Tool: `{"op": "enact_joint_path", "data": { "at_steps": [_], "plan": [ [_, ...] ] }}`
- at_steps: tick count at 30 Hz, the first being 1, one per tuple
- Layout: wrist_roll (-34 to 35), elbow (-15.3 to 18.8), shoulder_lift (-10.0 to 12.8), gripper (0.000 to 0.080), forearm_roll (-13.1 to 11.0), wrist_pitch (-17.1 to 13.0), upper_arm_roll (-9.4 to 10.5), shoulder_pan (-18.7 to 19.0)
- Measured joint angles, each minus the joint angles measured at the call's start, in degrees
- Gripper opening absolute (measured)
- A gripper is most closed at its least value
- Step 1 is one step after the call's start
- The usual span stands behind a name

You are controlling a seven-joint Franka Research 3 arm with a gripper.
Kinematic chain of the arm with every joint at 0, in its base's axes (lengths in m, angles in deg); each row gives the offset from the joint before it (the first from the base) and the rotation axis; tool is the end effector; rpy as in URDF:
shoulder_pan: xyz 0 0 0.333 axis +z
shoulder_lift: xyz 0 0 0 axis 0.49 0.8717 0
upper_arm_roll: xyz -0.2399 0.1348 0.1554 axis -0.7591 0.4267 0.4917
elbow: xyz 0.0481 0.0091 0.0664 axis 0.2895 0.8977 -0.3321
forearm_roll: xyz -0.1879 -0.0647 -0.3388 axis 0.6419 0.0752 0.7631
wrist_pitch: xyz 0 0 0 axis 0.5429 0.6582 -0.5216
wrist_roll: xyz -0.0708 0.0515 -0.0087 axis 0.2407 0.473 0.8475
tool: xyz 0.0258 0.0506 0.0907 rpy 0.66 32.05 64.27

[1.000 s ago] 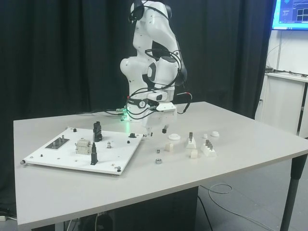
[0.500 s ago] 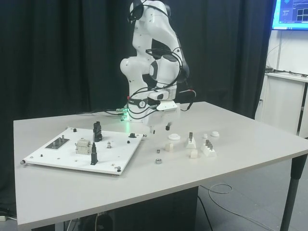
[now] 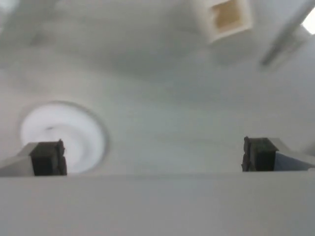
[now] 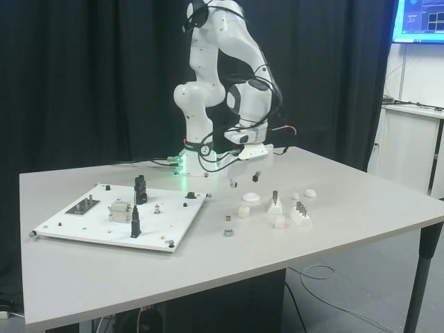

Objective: Pick large gear.

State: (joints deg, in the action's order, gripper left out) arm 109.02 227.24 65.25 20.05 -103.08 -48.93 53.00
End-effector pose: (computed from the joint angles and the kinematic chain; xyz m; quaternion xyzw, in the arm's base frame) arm 0.4564 -0.0246 0.2495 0.9478 -0.3073 -0.0815 0.0231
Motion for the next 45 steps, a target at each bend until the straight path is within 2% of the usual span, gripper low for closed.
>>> {"op": "enact_joint_path", "data": {
  "at_steps": [11,30,45],
  "plan": [
    [8.1,2.0,0.4,0.0800,0.0,0.0,2.59,1.9],
    [11.1,3.1,5.2,0.0800,-0.6,-1.8,5.55,2.2],
    [12.9,3.1,6.9,0.0800,-1.2,-3.0,7.65,1.9]
  ]
}}
